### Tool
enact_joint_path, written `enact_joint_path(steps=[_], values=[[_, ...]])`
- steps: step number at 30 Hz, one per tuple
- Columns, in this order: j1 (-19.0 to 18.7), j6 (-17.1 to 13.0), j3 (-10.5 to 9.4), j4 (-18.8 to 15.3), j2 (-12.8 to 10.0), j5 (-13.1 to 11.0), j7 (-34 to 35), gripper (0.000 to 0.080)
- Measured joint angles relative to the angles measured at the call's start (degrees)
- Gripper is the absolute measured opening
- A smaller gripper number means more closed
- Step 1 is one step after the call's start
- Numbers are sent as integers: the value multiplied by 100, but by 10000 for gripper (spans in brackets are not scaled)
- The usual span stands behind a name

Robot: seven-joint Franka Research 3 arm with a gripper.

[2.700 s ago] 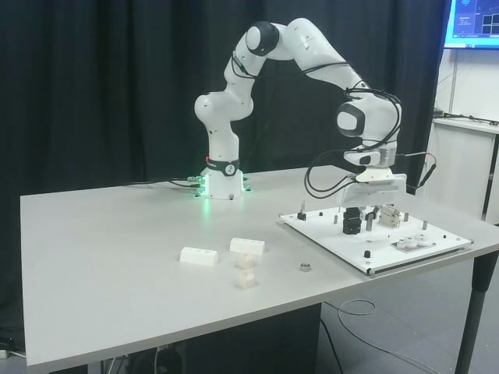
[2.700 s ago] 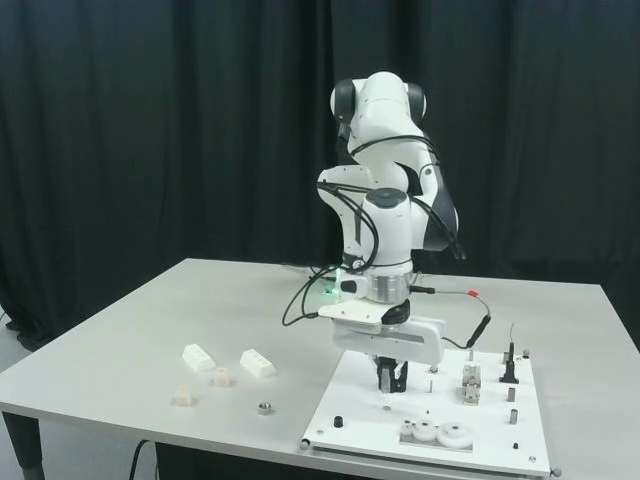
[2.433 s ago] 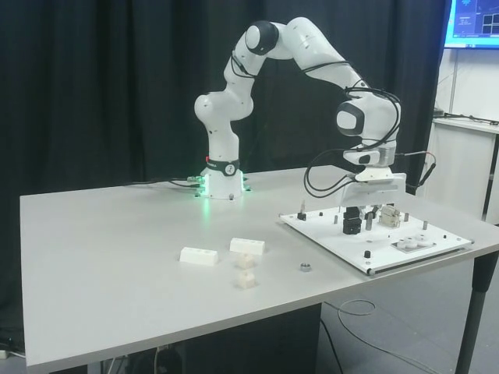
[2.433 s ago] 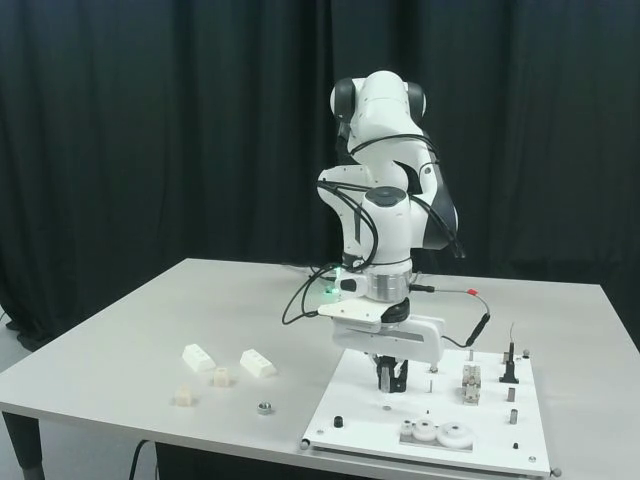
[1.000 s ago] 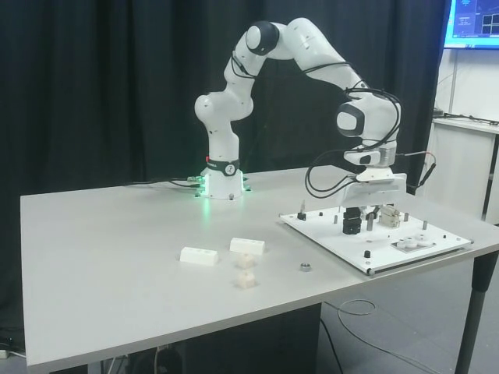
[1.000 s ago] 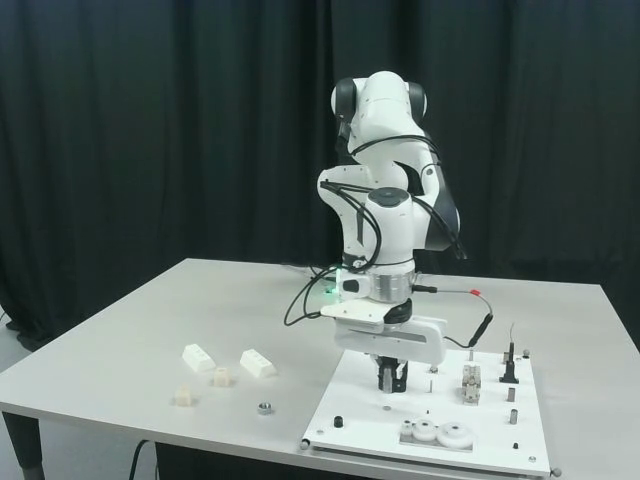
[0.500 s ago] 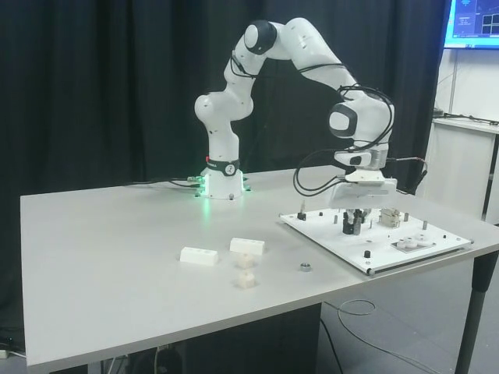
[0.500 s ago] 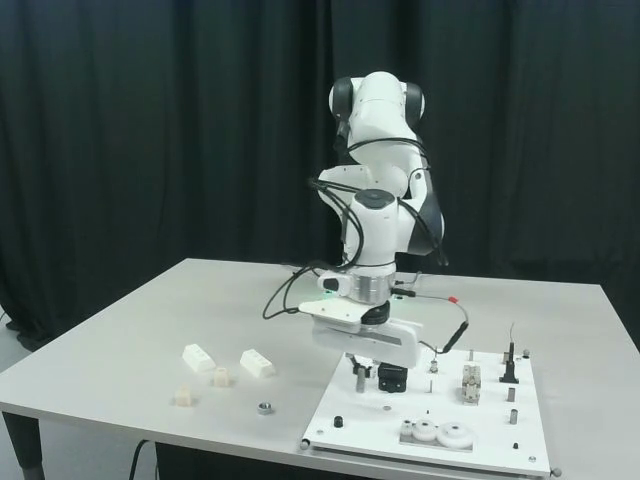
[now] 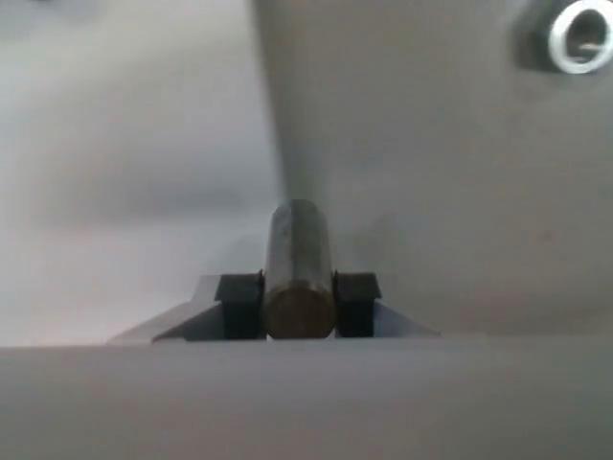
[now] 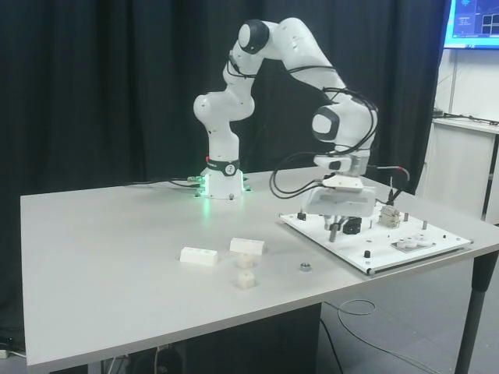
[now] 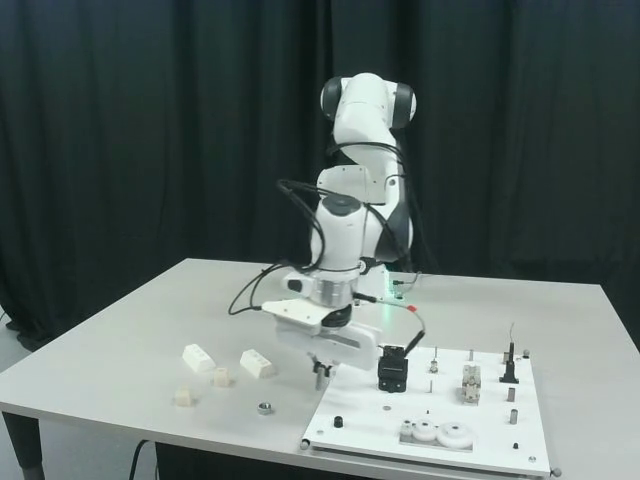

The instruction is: Place round peg 4.

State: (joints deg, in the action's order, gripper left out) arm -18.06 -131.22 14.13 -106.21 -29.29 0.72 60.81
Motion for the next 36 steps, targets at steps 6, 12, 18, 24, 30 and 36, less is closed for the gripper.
enact_joint_path(steps=[6, 12, 18, 24, 30, 36], values=[[272, -6, -7, -61, 0, 0, -311, 152], [496, -71, -21, -139, 2, -13, -577, 152], [653, -239, -34, -241, 5, -53, -802, 152], [760, -436, -64, -371, 5, -223, -1002, 152], [797, -585, -75, -486, 5, -455, -1208, 152], [801, -659, -74, -558, 5, -605, -1359, 152]])
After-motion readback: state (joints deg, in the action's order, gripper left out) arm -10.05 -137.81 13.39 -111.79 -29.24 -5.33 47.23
